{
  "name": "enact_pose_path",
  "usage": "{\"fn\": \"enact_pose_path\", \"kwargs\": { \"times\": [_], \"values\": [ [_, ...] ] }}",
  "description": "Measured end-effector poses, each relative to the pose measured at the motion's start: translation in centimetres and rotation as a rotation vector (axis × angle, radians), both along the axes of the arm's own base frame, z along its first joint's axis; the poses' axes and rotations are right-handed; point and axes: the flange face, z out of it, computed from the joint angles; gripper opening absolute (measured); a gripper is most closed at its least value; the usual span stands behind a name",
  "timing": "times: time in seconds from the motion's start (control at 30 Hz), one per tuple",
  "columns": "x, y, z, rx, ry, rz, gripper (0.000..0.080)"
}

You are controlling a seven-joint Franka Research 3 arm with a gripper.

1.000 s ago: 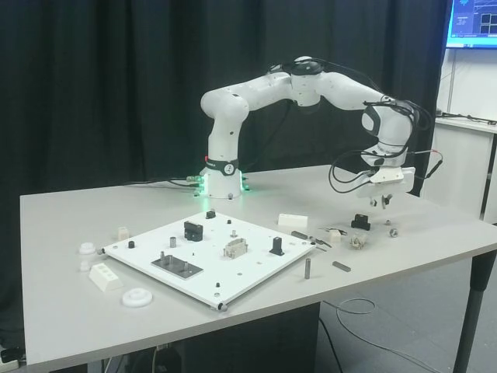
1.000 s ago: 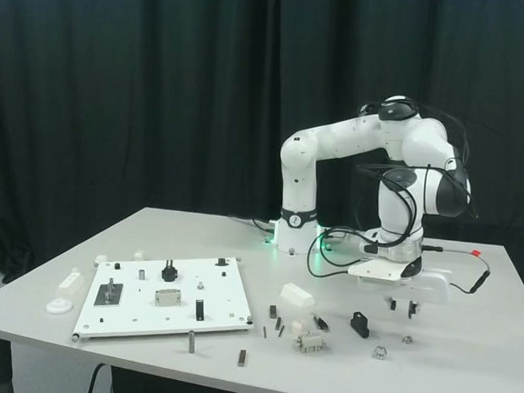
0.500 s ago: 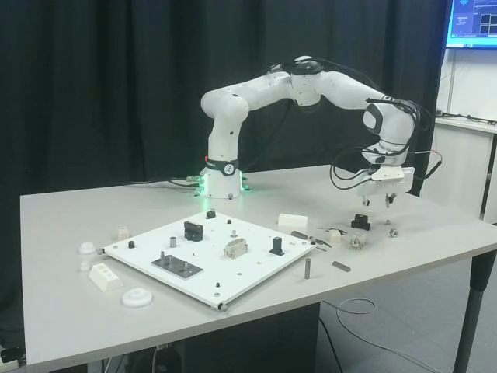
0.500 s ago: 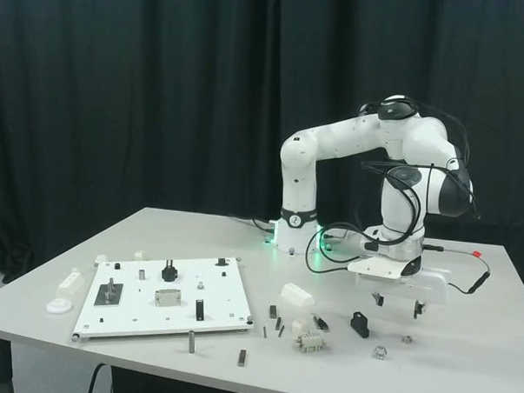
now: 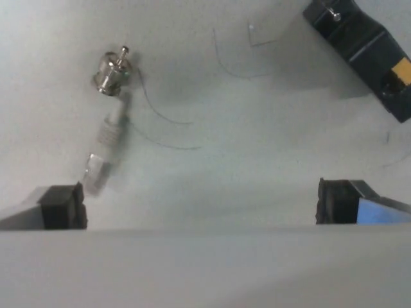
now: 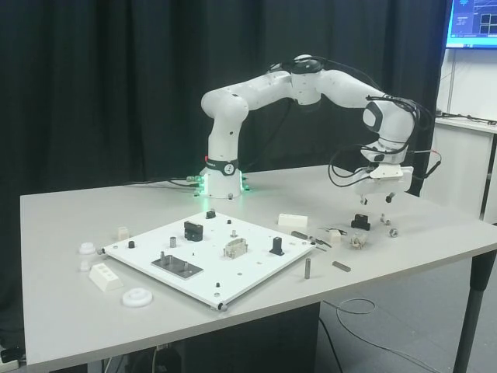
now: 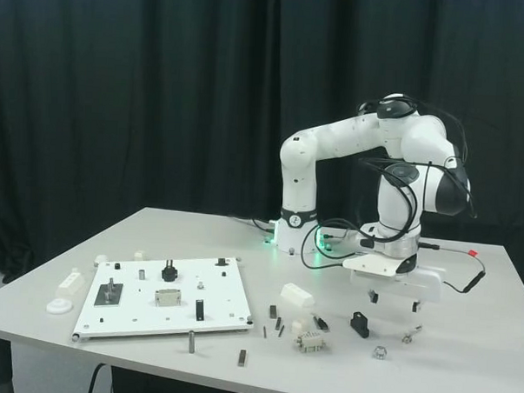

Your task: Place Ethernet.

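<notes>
Ethernet plug (image 5: pixel 104 142) blurred on table, gripper (image 5: pixel 200 204) spread, fingertips half cut off

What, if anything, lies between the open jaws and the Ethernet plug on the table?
Nothing visible does. The gripper hangs above the table with jaws open, and the Ethernet plug lies uncovered below, near one fingertip. A metal connector lies close by the plug's end, beside it rather than over it.
</notes>
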Motion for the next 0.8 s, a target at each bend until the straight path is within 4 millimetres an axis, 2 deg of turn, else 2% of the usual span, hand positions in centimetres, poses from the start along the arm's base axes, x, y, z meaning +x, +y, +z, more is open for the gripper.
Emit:
{"fn": "enact_pose_path", "kwargs": {
  "times": [0.8],
  "values": [
    [0.8, -1.1, 1.6, 0.017, -0.019, 0.013, 0.08]
  ]
}}
